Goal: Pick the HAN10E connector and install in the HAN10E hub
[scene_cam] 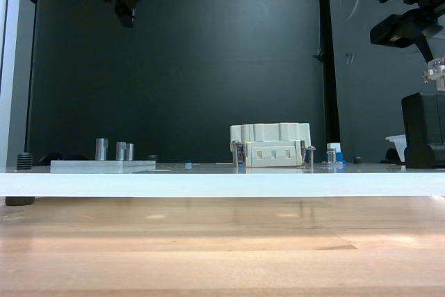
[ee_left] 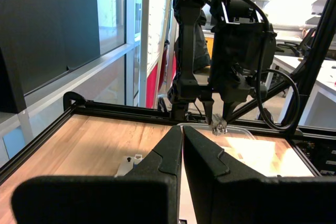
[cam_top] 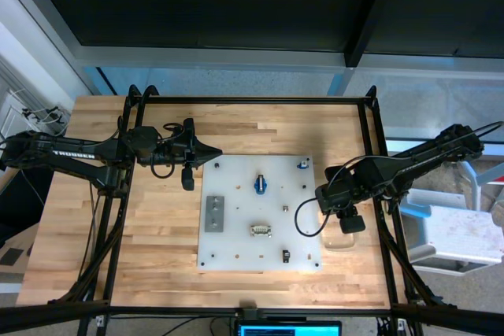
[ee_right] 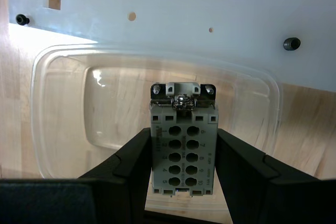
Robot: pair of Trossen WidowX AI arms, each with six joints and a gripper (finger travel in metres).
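- Over a clear plastic tray [ee_right: 63,108] beside the white board's [cam_top: 236,249] right edge, the right gripper [ee_right: 184,141] points straight down. Its black fingers [ee_right: 131,158] clamp the 2 long sides of the connector [ee_right: 184,156].
- The connector, a beige-grey block, shows 10 round holes in 2 rows of 5 and a silvery metal tab at one end. It hangs above the tray, not resting in it.
- The right arm [cam_top: 417,156] reaches in from the table's right edge, with its forearm stretched toward the board and its wrist bent downward.
- The low view shows that gripper high at the right, well above board level.
- On the board, near the middle of its near edge, sits the hub [cam_top: 261,230]. It is a beige socket with metal end tabs, standing upright and well apart from the held connector.
- The left gripper [cam_top: 211,153] hovers by the board's far left corner with its jaws pressed together and nothing between them.
- The left arm [cam_top: 71,151] lies almost level from the table's left edge, and its gripper points across toward the other arm.
- Also on the board are a grey metal block [cam_top: 215,212] at the left, an upright blue part [cam_top: 260,184] behind the hub, and a tiny black part [cam_top: 287,255] near the front edge.
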